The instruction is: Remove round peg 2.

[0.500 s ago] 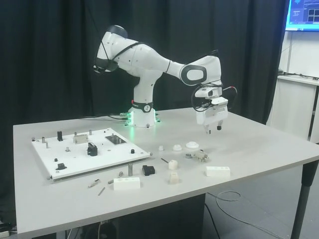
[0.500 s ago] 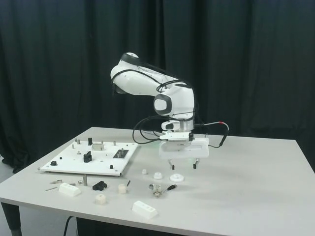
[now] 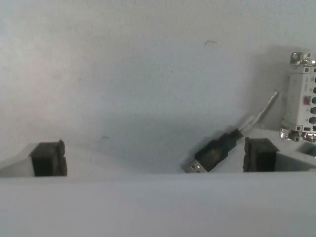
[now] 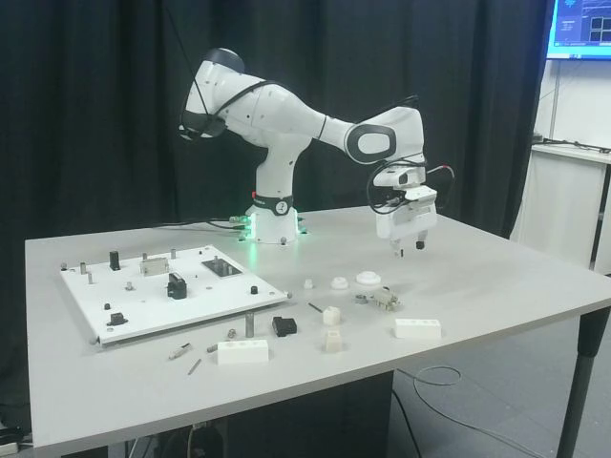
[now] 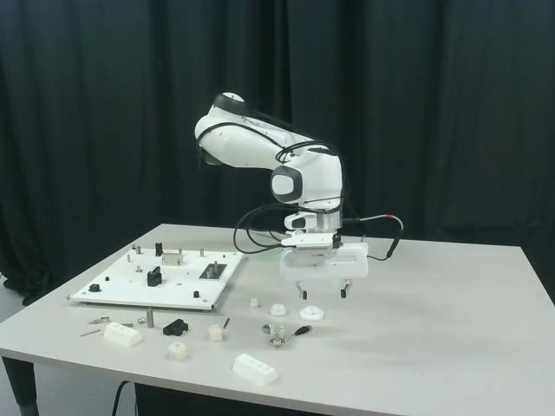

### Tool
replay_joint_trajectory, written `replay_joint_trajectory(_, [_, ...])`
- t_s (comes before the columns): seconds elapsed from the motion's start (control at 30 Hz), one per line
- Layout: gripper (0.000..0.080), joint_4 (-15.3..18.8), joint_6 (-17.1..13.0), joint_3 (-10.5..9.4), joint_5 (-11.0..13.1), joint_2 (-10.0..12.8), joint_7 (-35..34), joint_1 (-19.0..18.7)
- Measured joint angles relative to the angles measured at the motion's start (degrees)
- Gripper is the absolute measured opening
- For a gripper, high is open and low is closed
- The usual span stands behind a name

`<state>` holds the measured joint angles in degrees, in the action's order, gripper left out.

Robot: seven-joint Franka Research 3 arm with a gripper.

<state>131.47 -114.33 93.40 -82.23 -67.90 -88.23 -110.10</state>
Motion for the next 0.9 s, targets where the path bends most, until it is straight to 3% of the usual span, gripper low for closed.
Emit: replay_joint_trajectory(0.9, [0.0800, -0.02, 0.04, -0.10, -0.61, 0.00, 0.00, -0.87])
